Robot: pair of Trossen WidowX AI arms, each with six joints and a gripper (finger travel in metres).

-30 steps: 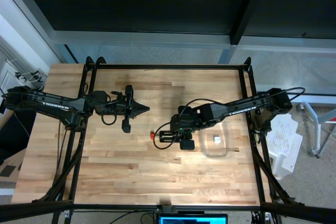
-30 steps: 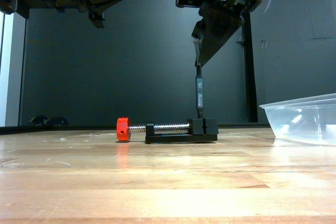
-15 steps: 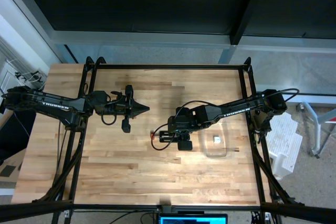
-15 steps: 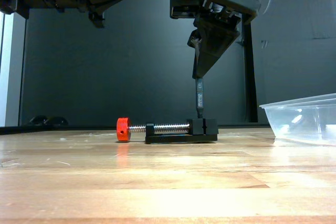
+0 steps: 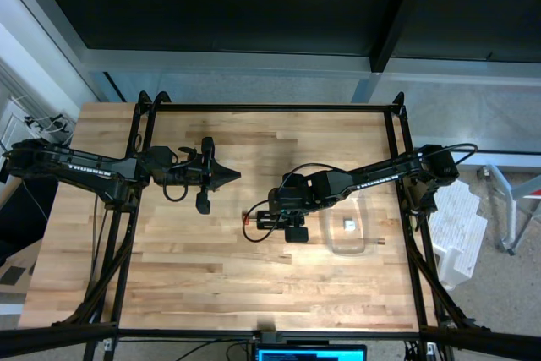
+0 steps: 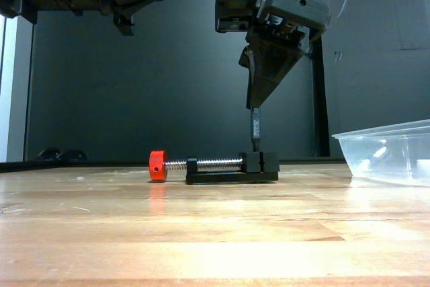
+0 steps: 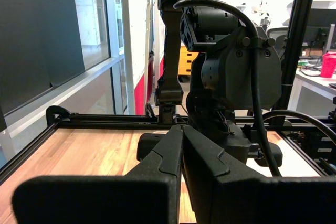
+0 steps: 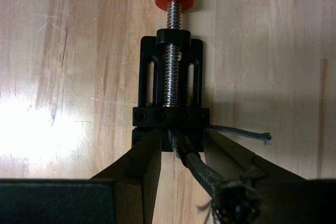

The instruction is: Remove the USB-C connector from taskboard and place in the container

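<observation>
The right gripper (image 6: 254, 104) hangs point-down over the middle of the bench, right above the taskboard (image 6: 232, 166), and its two fingers (image 8: 149, 153) stand a little apart on either side of the USB-C connector (image 6: 255, 126). From the wrist view there is a sliver of daylight between each finger and the plug, so the pincer is narrow but not clamped on anything. The connector stands upright, its lower end seated in the block at the taskboard's end away from the orange-red knob (image 6: 157, 165), with its braided top running up between the fingers. A short frayed grey strand (image 8: 241, 132) lies on the wood just beside that same block. The taskboard lies flat on the bench, its threaded screw running lengthwise and the knob end pointing toward the bench's left edge. The container (image 6: 386, 152) sits on the bench between the taskboard and the right edge, near the taskboard but not touching it, with a small white cube (image 5: 348, 225) lying inside. The left gripper (image 5: 235, 176) is held high off the wood, over toward the bench's left edge and well apart from the taskboard, pointing toward the middle; its fingers (image 7: 168, 156) are pressed together with nothing between them.
</observation>
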